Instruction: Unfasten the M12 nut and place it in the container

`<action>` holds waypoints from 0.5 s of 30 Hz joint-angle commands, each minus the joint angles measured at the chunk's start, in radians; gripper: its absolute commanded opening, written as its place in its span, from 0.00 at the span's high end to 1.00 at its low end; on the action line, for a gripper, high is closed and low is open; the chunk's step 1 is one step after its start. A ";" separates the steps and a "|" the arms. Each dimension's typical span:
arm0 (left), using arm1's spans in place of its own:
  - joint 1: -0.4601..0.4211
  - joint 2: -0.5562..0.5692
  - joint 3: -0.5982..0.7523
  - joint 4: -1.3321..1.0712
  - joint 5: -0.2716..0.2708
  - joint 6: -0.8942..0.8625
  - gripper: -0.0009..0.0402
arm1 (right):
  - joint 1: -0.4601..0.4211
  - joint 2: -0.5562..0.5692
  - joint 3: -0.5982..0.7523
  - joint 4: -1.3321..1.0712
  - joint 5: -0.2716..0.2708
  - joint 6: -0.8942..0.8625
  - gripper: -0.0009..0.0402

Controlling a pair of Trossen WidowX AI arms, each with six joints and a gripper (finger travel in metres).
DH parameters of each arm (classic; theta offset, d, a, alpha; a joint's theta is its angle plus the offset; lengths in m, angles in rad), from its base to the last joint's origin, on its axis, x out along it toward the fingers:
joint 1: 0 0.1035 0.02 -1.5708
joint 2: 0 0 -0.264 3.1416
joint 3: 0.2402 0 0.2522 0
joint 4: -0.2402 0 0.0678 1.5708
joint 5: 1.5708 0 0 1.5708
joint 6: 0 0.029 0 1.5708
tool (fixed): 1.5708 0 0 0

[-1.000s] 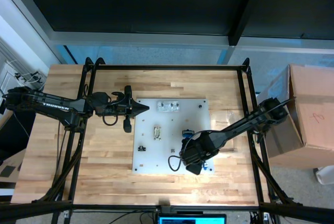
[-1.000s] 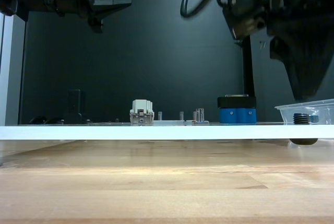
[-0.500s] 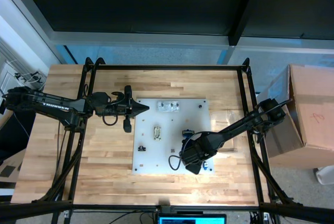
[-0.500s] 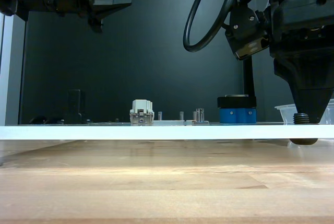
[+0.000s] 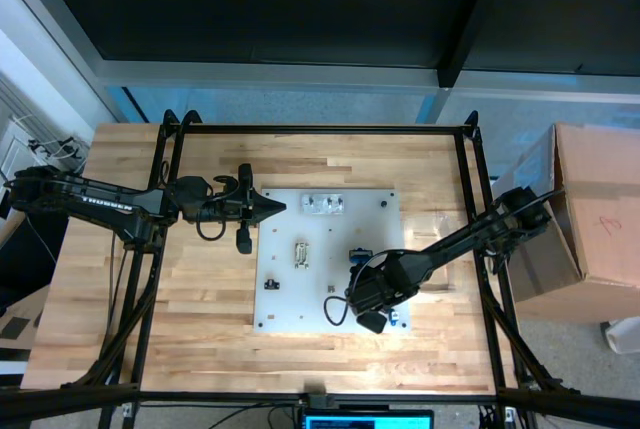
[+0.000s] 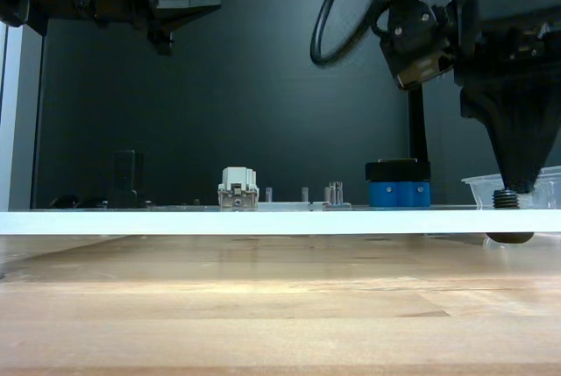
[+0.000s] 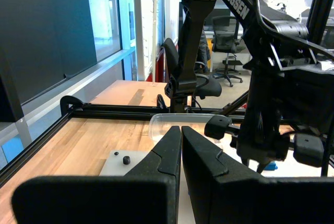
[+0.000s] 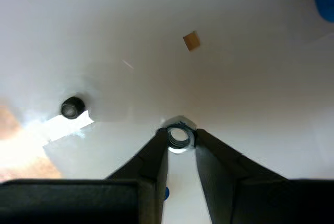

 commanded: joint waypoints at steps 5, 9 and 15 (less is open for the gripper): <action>0.000 0.000 0.000 0.000 0.000 0.000 0.98 | -0.009 -0.071 -0.015 -0.048 0.009 -0.010 0.95; 0.000 0.000 0.000 0.000 0.000 0.000 0.98 | -0.011 -0.145 -0.060 -0.023 0.008 -0.010 0.95; 0.000 0.000 0.000 0.000 0.000 0.000 0.98 | -0.011 -0.135 -0.065 -0.013 0.008 -0.003 0.84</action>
